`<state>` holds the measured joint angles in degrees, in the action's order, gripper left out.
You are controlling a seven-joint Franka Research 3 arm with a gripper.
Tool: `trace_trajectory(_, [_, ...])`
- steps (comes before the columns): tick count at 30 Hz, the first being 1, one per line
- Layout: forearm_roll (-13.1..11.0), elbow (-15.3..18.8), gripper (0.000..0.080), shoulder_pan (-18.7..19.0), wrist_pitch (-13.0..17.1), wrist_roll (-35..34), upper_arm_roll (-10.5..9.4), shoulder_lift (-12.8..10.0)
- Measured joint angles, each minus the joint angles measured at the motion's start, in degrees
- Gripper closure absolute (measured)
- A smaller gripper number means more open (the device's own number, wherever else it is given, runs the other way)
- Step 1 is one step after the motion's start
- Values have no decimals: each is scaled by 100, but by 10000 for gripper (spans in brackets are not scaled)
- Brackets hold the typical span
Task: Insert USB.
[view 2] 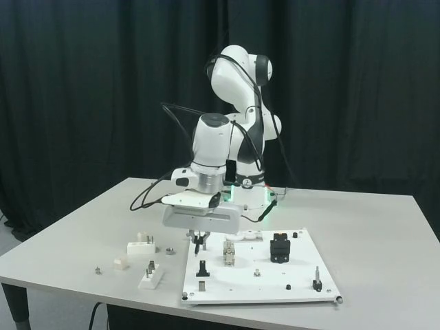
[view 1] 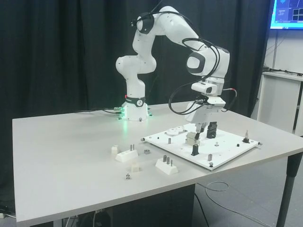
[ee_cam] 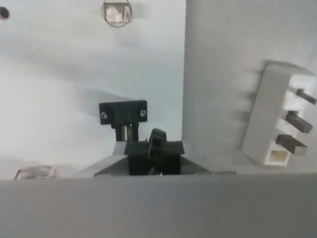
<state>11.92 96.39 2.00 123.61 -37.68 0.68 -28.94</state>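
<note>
While the arm hangs over the board, the plug is held just short of its socket.
On the grey table lies the white board, and the gripper hovers low above it, its 2 fingers closed on a small black plug that sticks out between them. The black socket, fixed to the board by 2 screws, stands near the plug but apart from it, so I judge this to be the approach step, with insertion not yet begun. Next the plug must be lined up squarely over the socket's slot and then pushed straight in. A white block with 3 pegs sits off the board, clear of the path.
</note>
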Motion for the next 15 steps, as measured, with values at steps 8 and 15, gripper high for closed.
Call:
trace_trajectory(8, [-258, 62, 751, -74, 186, 558, 0, 0])
trace_trajectory(15, [-519, 110, 751, -167, 286, 1093, 1, 0])
